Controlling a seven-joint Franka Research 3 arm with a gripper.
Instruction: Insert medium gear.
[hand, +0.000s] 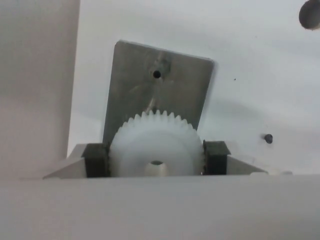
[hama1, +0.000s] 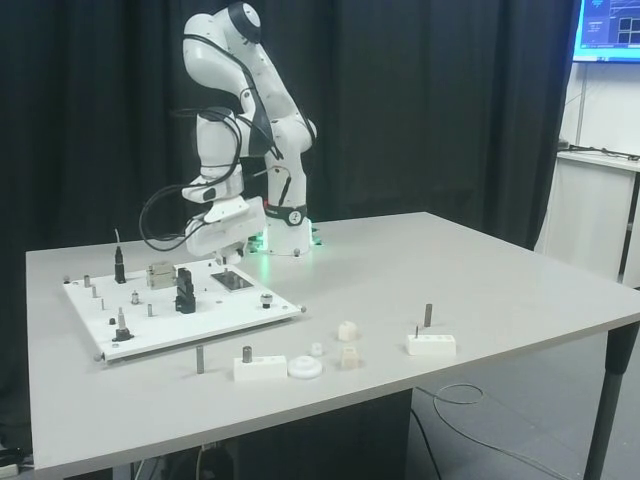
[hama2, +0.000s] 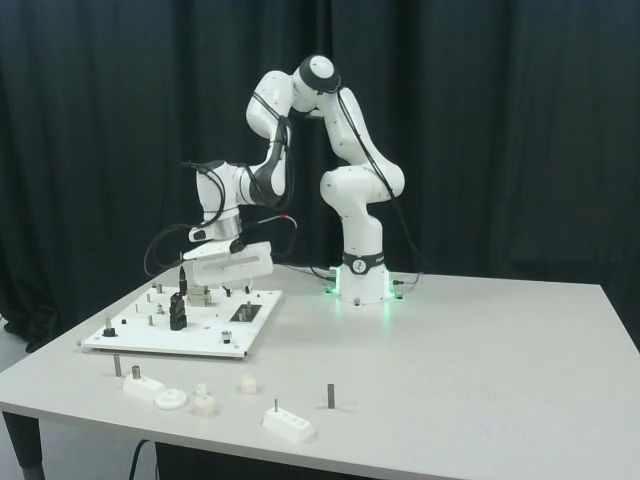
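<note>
- Wrist view: the jaws (hand: 156, 159) are closed on the white medium gear (hand: 156, 145), one black pad (hand: 96, 160) pressed to each side of its toothed rim. The gear sits squarely between them, its centre bore facing the camera. Beyond it lies a grey metal plate (hand: 170, 85) with a small hole (hand: 157, 74), set on the white assembly board (hand: 260, 65).
- First room view: the jaws hang low over the assembly board (hama1: 200, 315), above the dark plate (hama1: 233, 281), near the board's far edge. The gear itself is hidden by the white wrist housing. Toward the desk's (hama1: 480, 290) near edge lie a white peg holder (hama1: 259, 367), a larger white gear (hama1: 304, 367) and another holder (hama1: 431, 344).
- Second room view: the arm (hama2: 300, 130) reaches from its base out over the board (hama2: 190, 335), the jaws poised just above the plate (hama2: 245, 312). The gear cannot be made out here.
</note>
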